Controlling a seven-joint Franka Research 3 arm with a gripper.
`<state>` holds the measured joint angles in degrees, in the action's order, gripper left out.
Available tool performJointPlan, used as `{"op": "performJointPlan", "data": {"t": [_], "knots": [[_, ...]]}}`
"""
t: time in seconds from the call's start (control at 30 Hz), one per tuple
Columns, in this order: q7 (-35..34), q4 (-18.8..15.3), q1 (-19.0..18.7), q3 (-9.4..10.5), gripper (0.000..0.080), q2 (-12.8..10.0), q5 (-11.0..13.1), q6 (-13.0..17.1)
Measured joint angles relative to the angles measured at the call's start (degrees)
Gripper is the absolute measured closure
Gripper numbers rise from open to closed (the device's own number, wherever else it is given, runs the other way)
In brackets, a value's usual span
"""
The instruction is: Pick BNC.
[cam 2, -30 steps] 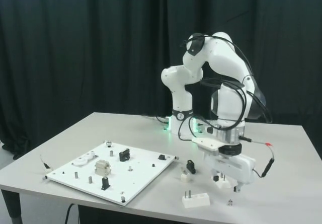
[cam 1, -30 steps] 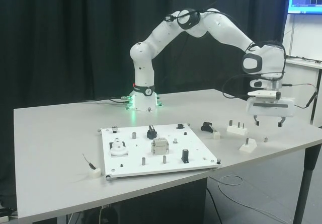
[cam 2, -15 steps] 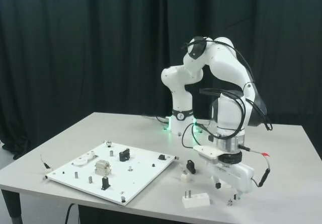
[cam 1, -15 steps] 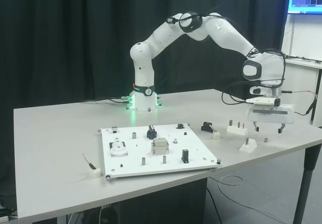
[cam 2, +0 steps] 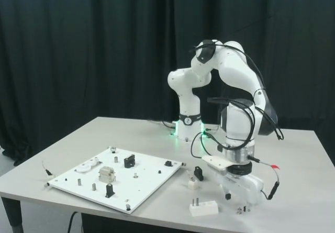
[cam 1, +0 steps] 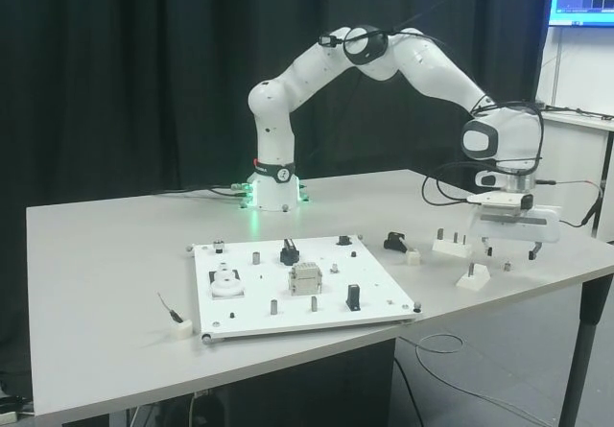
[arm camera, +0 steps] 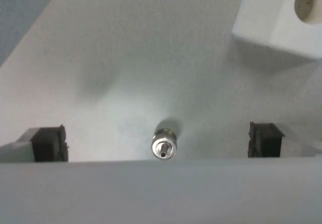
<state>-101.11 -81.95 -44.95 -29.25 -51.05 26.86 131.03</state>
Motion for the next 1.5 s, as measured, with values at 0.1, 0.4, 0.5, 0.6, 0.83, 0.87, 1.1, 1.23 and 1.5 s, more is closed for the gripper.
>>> {"op": "performJointPlan", "data": {"t": [0.1, 0.4, 0.5, 0.6, 0.83, 0.87, 1.1, 1.23, 1.5], "knots": [[-0.01, 0.13, 0.0, 0.15, 0.0003, -0.41, 0.22, 0.0], [-0.4, 0.58, 0.0, 0.6, 0.0003, -1.52, 0.44, 0.01], [-0.49, 0.89, 0.03, 0.78, 0.0003, -1.94, 0.49, 0.01], [-0.59, 1.11, 0.08, 1.02, 0.0003, -2.27, 0.5, 0.0], [-0.84, 1.35, 0.08, 1.21, 0.0003, -2.87, 0.5, 0.15], [-0.93, 1.37, 0.08, 1.2, 0.0003, -2.98, 0.5, 0.28], [-0.98, 1.65, 0.08, 1.15, 0.0096, -3.7, 0.47, 0.75], [-0.98, 1.78, 0.1, 1.13, 0.0282, -3.71, 0.47, 0.62], [-0.98, 2.84, 0.12, 1.05, 0.0608, -3.66, 0.47, -1.4]]}}
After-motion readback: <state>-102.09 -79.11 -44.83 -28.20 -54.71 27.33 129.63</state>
